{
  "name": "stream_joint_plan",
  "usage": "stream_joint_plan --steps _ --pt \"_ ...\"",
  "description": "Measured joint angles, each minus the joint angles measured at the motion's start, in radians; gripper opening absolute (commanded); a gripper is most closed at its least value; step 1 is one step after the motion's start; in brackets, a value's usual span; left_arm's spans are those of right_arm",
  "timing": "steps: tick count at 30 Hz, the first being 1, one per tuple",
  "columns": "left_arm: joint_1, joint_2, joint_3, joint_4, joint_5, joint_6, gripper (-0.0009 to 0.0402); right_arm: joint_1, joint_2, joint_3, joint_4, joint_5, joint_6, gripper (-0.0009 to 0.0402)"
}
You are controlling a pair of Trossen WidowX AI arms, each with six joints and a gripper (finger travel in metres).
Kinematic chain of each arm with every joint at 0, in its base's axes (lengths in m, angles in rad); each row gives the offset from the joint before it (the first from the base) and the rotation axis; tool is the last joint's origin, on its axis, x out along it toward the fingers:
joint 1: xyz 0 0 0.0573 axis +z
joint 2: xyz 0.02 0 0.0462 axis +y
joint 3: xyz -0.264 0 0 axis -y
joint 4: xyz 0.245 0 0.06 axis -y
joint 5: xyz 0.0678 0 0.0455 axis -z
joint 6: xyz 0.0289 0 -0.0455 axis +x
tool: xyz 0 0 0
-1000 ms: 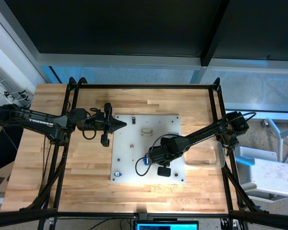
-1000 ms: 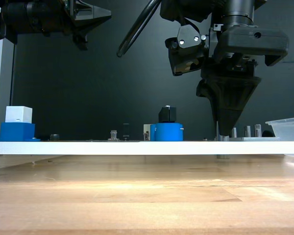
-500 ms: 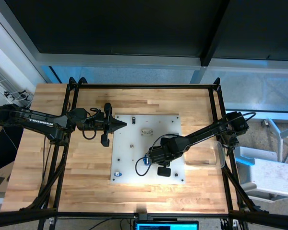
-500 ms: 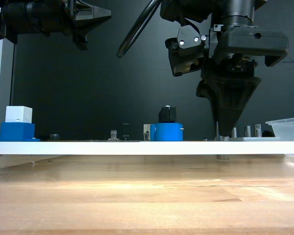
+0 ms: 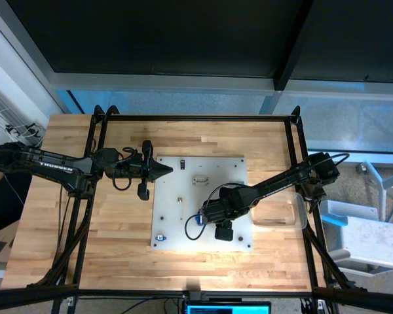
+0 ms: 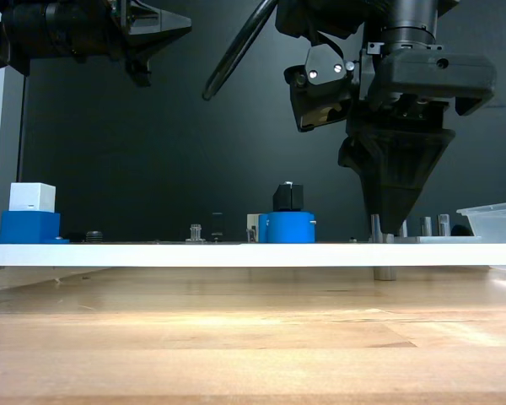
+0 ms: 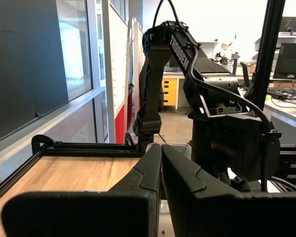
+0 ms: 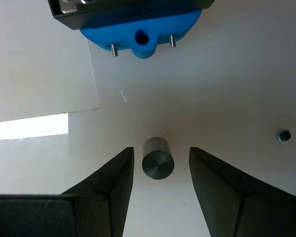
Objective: Pick the 16mm cylinder and place it in the taskboard
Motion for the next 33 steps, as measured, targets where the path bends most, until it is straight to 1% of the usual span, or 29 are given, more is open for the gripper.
stream_joint_plan --steps 21,33 --pt "0.0 0.0 0.0 0.0 0.0 0.0 0.0 0.0 -0.15 0.002 -0.097 0.0 0.002 0.0153" --pt "0.0 0.0 0.0 0.0 0.0 0.0 0.0 0.0 -0.172 0.002 -0.095 0.0 0.001 0.0153"
